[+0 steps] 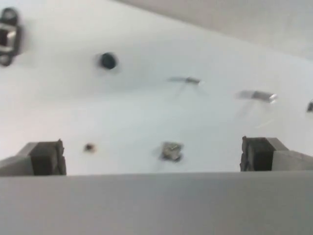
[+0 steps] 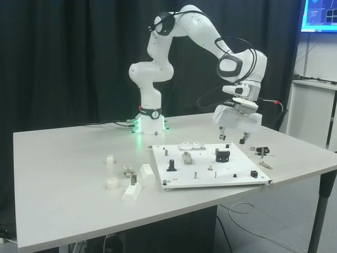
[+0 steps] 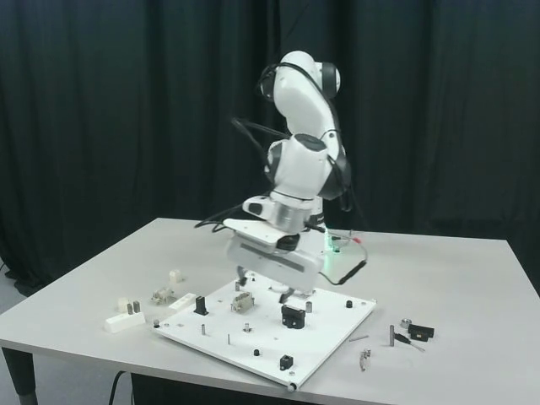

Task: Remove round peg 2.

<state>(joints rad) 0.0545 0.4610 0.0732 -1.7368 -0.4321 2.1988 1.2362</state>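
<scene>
The white board [image 2: 221,182] lies on the grey table with several thin upright pegs on it, such as one peg [image 2: 196,174] near the front and another [image 3: 228,339]. I cannot tell which of them is round peg 2. My gripper [image 2: 231,138] hovers above the board's back part, open, with nothing between its fingers. In the wrist view both black fingertips [image 1: 46,157] stand wide apart over the white board [image 1: 146,112], with two small pegs [image 1: 185,80] and a black round part [image 1: 108,60] beyond them. In the second room view my gripper [image 3: 265,288] hangs just over the board [image 3: 337,333].
Black brackets [image 2: 222,155] [image 2: 172,166] and a metal fitting [image 2: 186,156] stand on the board. White blocks [image 2: 131,191] and small parts lie on the table beside the board. More small loose parts [image 3: 413,332] lie on its other side. Green light glows at the arm's base [image 2: 148,122].
</scene>
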